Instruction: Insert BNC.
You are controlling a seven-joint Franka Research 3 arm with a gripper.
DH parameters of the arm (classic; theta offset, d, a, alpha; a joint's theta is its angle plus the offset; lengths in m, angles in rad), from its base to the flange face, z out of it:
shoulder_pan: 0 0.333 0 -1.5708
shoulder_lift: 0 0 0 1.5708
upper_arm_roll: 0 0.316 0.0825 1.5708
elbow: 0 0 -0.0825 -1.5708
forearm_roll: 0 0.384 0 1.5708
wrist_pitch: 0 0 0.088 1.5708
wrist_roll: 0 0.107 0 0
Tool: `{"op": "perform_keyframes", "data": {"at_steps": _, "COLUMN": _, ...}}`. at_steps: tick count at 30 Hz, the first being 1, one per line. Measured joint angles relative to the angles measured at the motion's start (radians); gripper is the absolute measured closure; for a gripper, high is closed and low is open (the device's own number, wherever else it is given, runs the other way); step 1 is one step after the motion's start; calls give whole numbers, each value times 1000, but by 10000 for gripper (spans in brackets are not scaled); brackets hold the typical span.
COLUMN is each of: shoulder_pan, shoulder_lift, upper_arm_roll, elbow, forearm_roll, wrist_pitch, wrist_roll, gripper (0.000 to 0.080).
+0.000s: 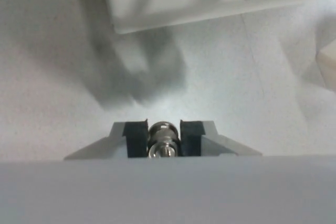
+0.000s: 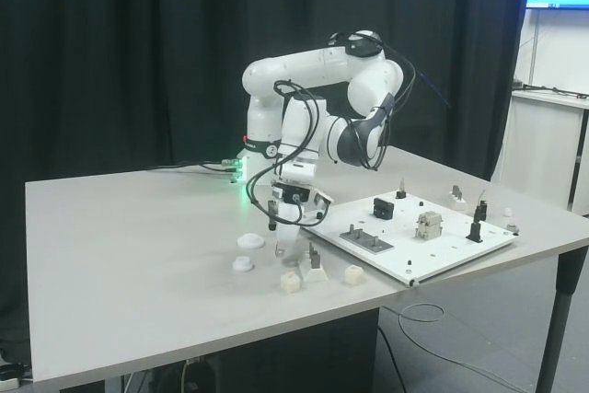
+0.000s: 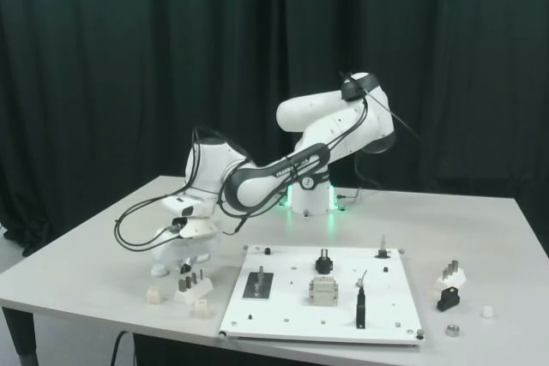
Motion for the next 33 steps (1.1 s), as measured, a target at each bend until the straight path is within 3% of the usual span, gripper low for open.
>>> {"op": "perform_keyframes", "data": {"at_steps": 14, "shoulder_pan": 10, "shoulder_lift": 9, "upper_arm_roll": -14, "elbow": 3, "forearm_roll": -13, "wrist_pitch": -5, "wrist_roll": 0, "gripper": 678}}
{"op": "perform_keyframes", "data": {"at_steps": 33, "shoulder_pan": 45, "shoulder_lift": 34, "upper_arm_roll": -83, "elbow": 35, "forearm_roll": -47, "wrist_pitch": -130, "wrist_roll": 2, "gripper": 678}}
